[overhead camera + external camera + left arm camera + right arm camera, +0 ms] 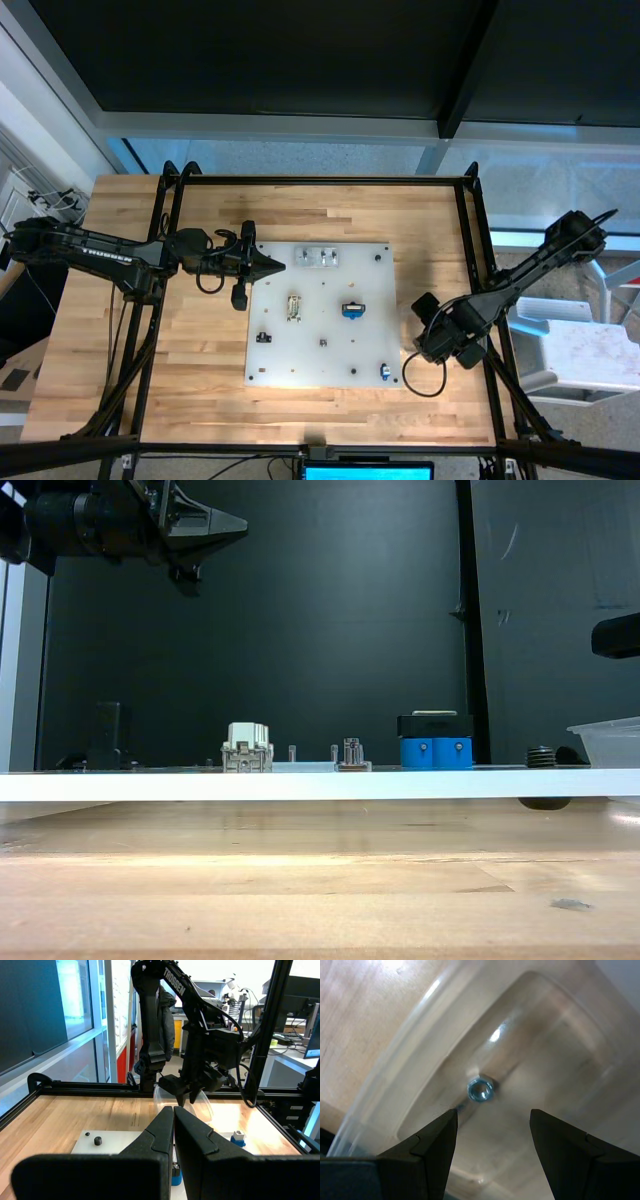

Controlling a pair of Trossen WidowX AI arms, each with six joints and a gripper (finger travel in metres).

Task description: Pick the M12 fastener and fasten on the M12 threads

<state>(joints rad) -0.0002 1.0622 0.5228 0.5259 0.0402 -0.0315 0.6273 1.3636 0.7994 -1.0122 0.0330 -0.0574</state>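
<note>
Silver nut (480, 1089) ahead of right gripper (492, 1116)

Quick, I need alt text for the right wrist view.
A small silver nut lies in the clear tray, just beyond the open right gripper poised above it. Outside this view, the left gripper hangs shut over the left edge of the board.

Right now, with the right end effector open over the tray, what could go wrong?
The nut lies flat on the smooth floor of the clear tray, so the right end effector, open above it, may push it aside. One finger is close to the tray wall and might catch it. The left end effector, shut, hovers over the board's far left corner.
</note>
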